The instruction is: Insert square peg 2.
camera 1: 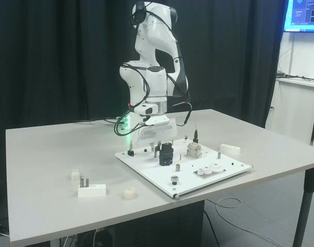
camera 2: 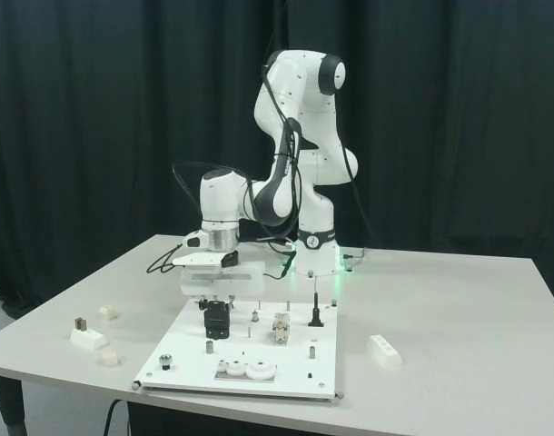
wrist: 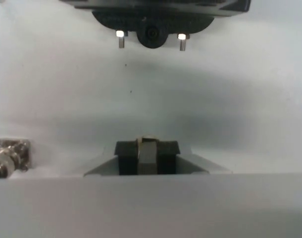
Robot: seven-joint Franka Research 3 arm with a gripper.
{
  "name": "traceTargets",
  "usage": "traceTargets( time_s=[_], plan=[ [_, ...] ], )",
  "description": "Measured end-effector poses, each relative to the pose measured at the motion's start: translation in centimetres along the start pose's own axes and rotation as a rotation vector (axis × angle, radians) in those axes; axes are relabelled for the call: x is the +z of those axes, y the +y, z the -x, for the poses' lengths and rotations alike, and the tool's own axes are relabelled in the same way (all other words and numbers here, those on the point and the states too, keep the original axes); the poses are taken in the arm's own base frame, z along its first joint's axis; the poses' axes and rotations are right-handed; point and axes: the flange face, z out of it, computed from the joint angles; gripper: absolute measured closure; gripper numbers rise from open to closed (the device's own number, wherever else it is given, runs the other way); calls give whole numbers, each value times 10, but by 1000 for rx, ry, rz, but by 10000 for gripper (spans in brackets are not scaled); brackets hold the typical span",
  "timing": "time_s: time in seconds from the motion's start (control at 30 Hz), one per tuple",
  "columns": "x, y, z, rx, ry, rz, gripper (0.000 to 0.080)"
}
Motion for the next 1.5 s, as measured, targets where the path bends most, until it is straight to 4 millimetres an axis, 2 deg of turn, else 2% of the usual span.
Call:
traceTargets(
  time_s=[1.5],
  plan=[
    [1,3,0,26,-5,-9,728]
  ],
)
